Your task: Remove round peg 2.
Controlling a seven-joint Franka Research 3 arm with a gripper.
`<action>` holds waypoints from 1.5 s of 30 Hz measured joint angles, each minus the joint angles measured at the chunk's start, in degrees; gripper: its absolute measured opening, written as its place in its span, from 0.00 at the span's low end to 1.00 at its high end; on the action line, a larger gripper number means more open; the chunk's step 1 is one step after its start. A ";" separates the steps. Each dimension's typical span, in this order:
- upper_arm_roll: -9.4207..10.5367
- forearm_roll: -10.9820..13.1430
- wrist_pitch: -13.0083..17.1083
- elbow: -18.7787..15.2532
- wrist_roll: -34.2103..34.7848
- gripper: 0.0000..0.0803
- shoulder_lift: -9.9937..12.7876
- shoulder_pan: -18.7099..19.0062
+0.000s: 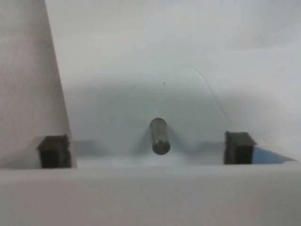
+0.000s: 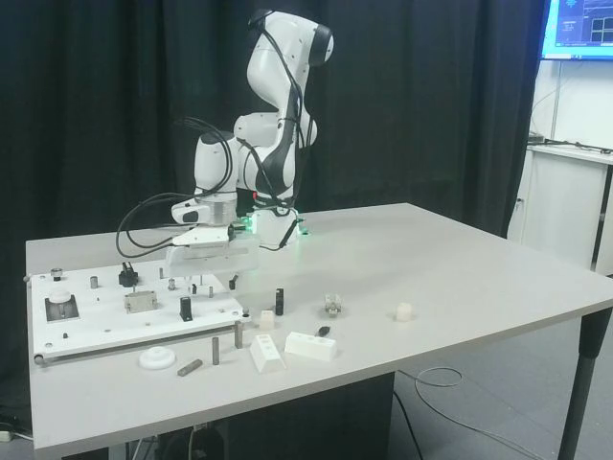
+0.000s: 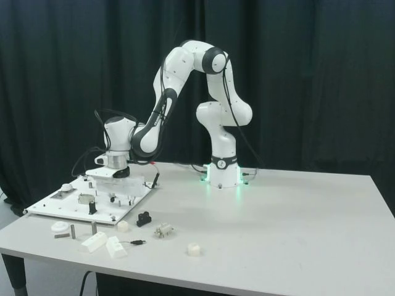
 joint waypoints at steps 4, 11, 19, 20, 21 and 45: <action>0.00 0.43 0.01 0.00 0.00 1.00 0.17 0.00; 0.00 1.95 0.37 0.01 0.00 0.64 0.65 0.00; -0.13 2.19 1.47 0.07 -0.04 0.36 1.24 -0.04; -0.14 2.20 1.56 0.08 -0.04 0.13 1.27 -0.07; -0.13 2.21 1.56 0.08 -0.07 0.13 1.27 -0.08; -0.20 2.21 1.42 0.11 -0.75 0.09 1.21 -0.07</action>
